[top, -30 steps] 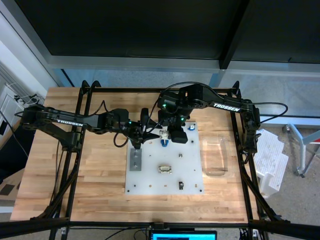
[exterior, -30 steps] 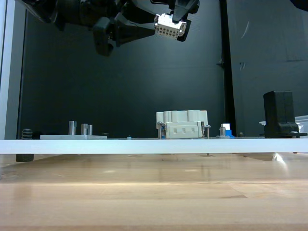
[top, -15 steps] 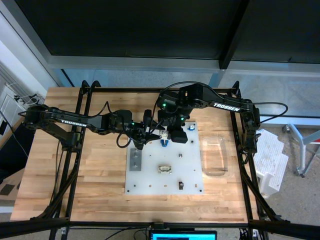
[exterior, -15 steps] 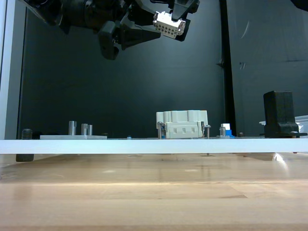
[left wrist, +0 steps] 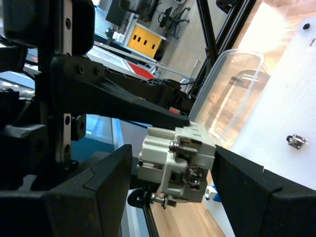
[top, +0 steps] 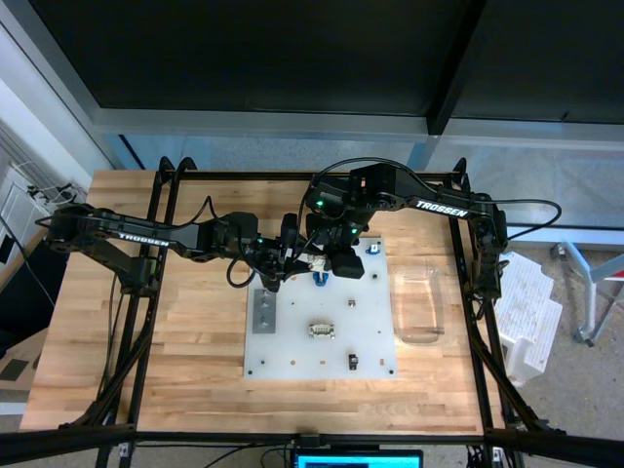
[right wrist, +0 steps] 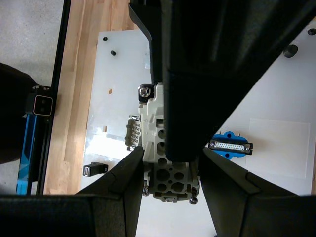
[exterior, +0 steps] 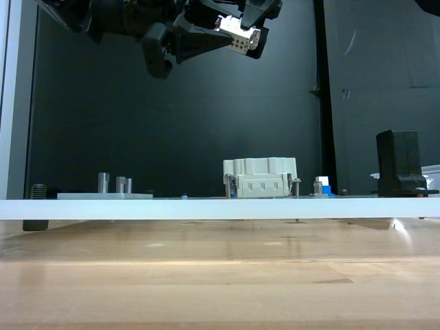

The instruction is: Pick the HAN10E connector and install on the hub

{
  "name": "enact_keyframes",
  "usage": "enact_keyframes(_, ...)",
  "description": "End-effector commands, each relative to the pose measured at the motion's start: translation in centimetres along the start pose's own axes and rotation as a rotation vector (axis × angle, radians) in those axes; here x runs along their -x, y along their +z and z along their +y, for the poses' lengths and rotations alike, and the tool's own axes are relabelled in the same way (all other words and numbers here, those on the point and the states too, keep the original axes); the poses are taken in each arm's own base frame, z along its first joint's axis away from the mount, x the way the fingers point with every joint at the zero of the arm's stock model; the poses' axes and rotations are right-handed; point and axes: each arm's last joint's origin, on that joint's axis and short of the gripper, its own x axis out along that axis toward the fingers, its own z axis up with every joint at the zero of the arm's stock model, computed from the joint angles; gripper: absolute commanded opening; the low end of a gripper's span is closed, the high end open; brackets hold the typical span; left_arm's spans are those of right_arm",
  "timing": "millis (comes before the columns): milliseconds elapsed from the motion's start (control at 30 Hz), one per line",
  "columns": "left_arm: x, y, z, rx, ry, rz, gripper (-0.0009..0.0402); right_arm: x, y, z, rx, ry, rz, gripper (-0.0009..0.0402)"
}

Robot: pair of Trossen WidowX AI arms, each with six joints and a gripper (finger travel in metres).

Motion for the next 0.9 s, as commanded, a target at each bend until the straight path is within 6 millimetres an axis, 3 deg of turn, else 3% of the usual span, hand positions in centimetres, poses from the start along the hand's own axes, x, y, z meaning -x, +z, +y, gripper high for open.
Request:
enact_keyframes(33, 0.00, -0.04, -0.04, 0.001, -0.004, 0.004, 0.0180, -0.08, -0.02, -0.01, -0.003, 0.000, 0.005, 0.0062)
enact_keyframes(233, 0.00, -0.05, -0.35, 0.004, -0.033, 0.013, 0.0113, -0.07, 0.12, -0.05, 0.000, -0.002, -0.010, 0.0065)
enact_keyframes(367, -0.01, 0.04, -0.42, 0.006, -0.038, 0.012, 0.0083, -0.07, 0.17, -0.07, 0.002, -0.003, -0.015, 0.0091)
enact_keyframes(733, -0.03, 0.23, -0.51, 0.010, -0.040, 0.006, 0.0051, 0.03, 0.21, -0.03, -0.014, -0.003, -0.023, 0.0268)
enact_keyframes(900, 0.01, 0.24, -0.46, 0.100, -0.035, 0.012, 0.0051, 0.76, 0.00, 0.17, -0.013, -0.017, -0.036, 0.0334)
